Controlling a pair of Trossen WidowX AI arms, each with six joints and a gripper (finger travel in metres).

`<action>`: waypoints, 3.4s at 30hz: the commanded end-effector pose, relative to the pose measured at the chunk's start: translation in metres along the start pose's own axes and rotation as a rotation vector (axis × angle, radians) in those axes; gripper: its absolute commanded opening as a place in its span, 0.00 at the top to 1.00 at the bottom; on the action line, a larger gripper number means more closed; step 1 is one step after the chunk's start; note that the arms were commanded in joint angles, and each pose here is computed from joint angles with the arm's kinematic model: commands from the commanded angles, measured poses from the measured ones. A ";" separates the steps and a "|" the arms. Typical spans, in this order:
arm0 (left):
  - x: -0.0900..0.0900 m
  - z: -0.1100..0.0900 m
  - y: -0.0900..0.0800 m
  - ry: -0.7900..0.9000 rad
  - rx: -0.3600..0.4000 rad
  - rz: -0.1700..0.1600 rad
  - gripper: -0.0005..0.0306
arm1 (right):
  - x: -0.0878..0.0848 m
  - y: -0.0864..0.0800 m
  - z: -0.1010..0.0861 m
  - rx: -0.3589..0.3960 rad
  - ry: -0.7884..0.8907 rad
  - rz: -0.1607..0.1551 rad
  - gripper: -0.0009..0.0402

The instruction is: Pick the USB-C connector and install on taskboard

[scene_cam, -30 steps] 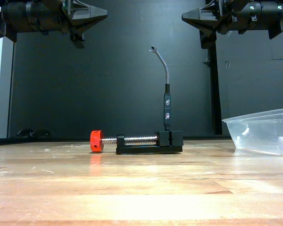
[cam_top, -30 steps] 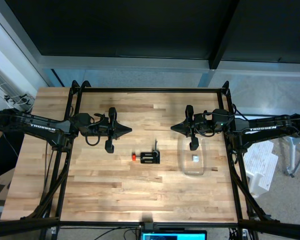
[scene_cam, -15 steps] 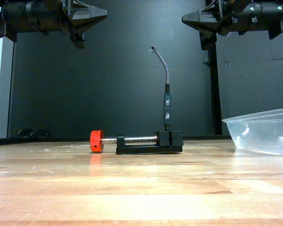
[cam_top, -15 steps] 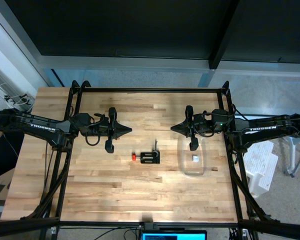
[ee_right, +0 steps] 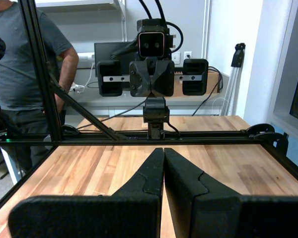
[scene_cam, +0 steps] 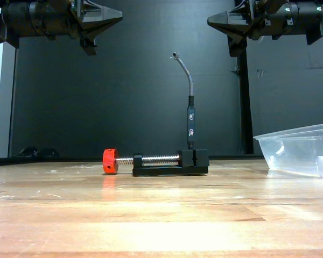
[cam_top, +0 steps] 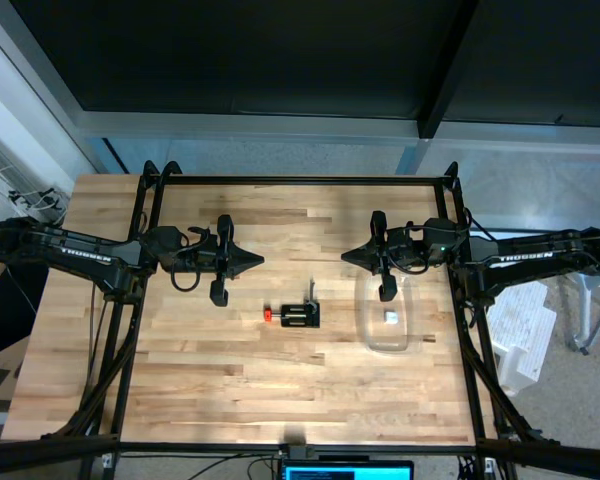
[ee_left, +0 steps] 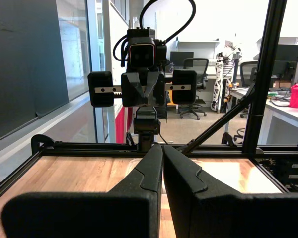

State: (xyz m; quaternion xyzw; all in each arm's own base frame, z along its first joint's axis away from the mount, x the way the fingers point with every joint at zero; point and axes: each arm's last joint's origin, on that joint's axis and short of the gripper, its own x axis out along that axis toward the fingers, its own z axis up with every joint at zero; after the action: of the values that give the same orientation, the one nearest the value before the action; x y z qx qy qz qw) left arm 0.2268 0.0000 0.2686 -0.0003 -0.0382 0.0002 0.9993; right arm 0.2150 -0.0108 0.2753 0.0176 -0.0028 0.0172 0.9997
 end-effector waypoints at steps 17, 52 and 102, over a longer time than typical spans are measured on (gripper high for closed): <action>0.000 0.000 0.000 0.000 0.000 0.000 0.98 | 0.000 0.000 0.000 0.001 0.002 0.001 0.98; 0.000 0.000 0.000 0.000 0.000 0.000 0.98 | 0.000 0.001 0.004 -0.021 -0.037 0.012 0.98; 0.000 0.000 0.000 0.000 0.000 0.000 0.98 | 0.000 0.001 0.004 -0.020 -0.032 0.012 0.98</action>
State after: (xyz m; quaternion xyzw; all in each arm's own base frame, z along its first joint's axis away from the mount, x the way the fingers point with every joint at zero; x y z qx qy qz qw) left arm 0.2268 0.0000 0.2685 -0.0005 -0.0380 0.0002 0.9993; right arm 0.2151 -0.0100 0.2788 0.0075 -0.0187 0.0227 0.9995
